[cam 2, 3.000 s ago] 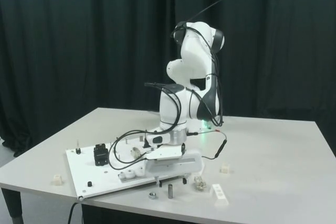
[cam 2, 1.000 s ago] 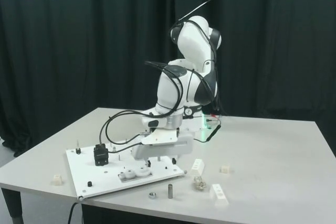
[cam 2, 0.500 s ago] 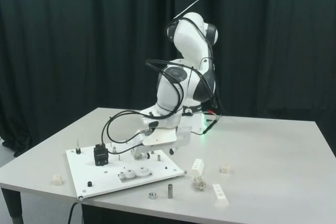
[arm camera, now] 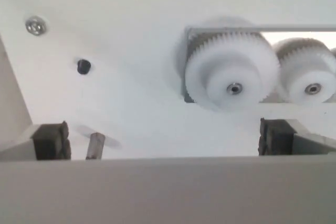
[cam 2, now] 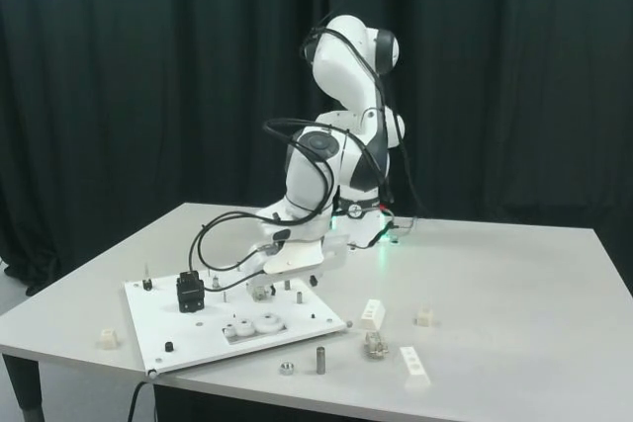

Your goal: Remove round peg 3.

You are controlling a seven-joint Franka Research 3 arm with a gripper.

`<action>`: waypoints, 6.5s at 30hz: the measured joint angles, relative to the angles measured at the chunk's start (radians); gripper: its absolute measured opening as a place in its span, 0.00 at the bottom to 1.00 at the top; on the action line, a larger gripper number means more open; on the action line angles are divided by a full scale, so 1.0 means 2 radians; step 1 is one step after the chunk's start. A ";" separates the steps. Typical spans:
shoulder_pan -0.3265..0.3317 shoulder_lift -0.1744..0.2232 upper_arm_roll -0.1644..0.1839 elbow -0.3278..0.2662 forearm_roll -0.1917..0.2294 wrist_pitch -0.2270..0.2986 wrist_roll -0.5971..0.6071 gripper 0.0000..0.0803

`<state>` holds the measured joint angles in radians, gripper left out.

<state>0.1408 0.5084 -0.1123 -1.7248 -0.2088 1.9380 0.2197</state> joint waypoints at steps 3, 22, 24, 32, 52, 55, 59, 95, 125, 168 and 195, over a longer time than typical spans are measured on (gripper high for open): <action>-0.004 -0.010 0.000 -0.024 0.000 0.020 -0.001 1.00; -0.022 -0.079 -0.004 -0.192 -0.017 0.173 -0.001 1.00; -0.022 -0.086 -0.005 -0.206 -0.018 0.187 -0.001 1.00; -0.022 -0.111 -0.009 -0.252 -0.020 0.227 -0.001 1.00; -0.022 -0.127 -0.007 -0.303 -0.016 0.267 0.000 1.00; -0.022 -0.128 -0.006 -0.310 -0.016 0.277 0.000 1.00; -0.022 -0.128 -0.006 -0.319 -0.016 0.292 0.000 1.00; -0.022 -0.128 -0.017 -0.356 -0.016 0.354 0.005 1.00; -0.022 -0.127 -0.023 -0.355 -0.015 0.365 0.004 0.14; -0.022 -0.127 -0.022 -0.353 -0.013 0.364 -0.002 0.14; -0.022 -0.125 -0.027 -0.348 0.073 0.357 -0.081 0.13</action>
<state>0.0958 0.2577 -0.1672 -2.4216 -0.0637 2.6526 0.0581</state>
